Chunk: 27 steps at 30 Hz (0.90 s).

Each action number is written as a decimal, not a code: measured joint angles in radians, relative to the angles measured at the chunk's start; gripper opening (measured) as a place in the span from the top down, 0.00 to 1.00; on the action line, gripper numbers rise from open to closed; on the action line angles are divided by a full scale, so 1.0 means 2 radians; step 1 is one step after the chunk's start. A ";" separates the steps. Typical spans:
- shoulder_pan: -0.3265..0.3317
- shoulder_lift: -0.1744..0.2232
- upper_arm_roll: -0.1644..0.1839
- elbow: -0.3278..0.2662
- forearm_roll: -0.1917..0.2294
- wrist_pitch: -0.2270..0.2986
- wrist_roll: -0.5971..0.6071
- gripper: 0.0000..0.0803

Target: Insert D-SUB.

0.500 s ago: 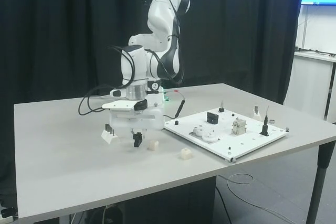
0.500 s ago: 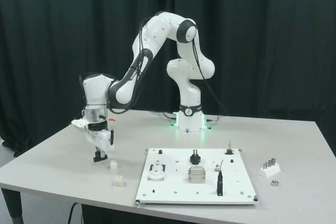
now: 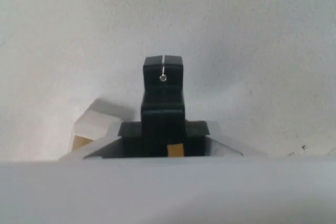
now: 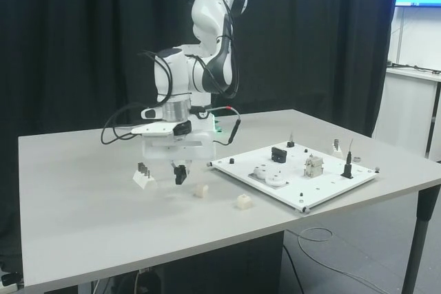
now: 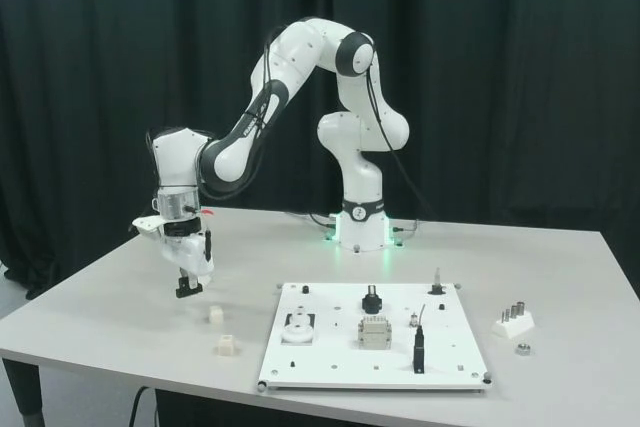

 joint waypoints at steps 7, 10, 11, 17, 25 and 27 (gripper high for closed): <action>0.001 -0.004 -0.001 0.000 -0.003 -0.001 0.000 0.81; 0.001 -0.005 -0.001 0.000 -0.005 -0.002 0.000 0.81; 0.001 -0.005 -0.001 0.000 -0.006 -0.002 0.000 0.81; 0.002 -0.007 -0.001 0.001 -0.012 -0.003 -0.001 0.81; 0.010 -0.014 -0.001 0.002 -0.017 -0.020 -0.011 0.81; 0.014 -0.017 -0.001 0.002 -0.017 -0.027 -0.015 0.81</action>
